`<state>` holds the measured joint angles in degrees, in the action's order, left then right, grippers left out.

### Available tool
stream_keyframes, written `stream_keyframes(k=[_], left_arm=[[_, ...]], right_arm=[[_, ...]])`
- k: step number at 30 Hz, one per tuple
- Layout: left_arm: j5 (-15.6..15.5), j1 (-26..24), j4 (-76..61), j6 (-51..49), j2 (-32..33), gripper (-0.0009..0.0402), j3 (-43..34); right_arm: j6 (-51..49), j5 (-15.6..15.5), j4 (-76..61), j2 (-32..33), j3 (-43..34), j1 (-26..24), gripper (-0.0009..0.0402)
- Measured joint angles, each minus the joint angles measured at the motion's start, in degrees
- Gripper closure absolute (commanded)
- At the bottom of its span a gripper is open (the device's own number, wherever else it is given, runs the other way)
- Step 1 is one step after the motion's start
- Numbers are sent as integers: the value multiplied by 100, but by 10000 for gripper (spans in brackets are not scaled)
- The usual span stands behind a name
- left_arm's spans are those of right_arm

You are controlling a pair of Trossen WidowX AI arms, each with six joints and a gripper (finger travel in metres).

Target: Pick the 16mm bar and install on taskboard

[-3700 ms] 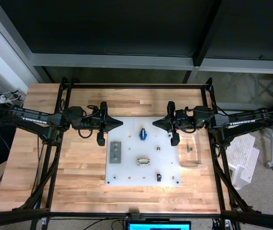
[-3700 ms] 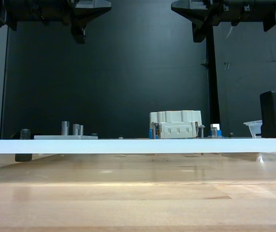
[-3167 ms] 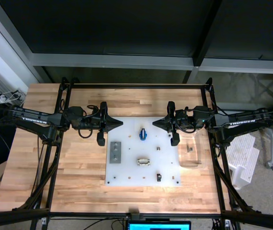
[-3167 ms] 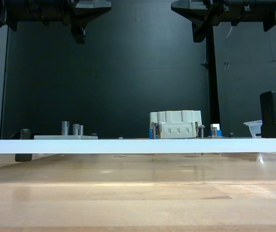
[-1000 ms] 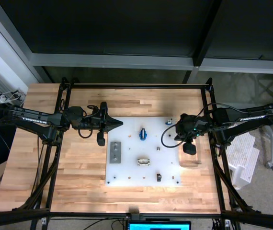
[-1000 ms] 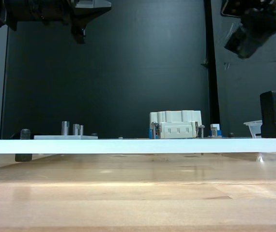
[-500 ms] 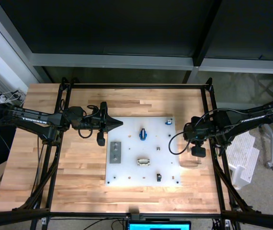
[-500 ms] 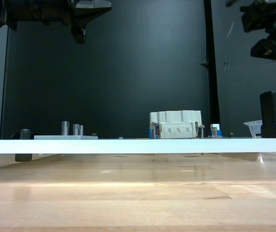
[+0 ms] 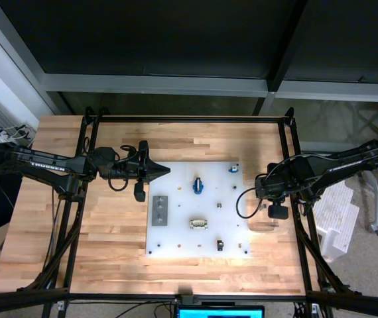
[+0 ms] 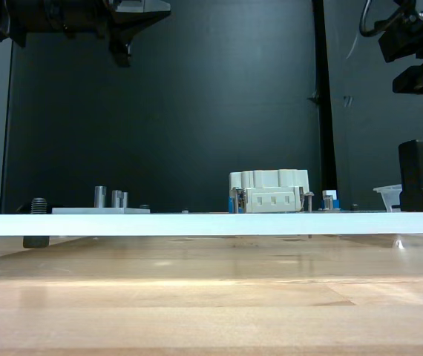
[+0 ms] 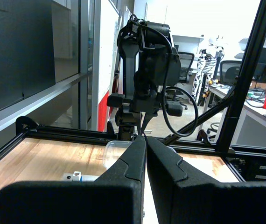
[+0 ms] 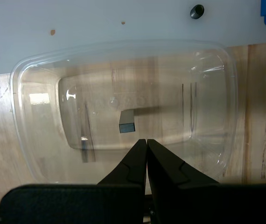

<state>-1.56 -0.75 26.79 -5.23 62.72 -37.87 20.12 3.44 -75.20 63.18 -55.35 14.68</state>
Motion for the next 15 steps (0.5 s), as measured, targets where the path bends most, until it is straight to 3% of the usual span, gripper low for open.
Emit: stream_keyframes(k=[6,15], left_arm=[[0,-2,0,2,0,393,0],[0,0,2,0,0,393,0]], right_arm=[[0,-61,22,31,61,17,380],[-13,-48,90,31,243,46,275]])
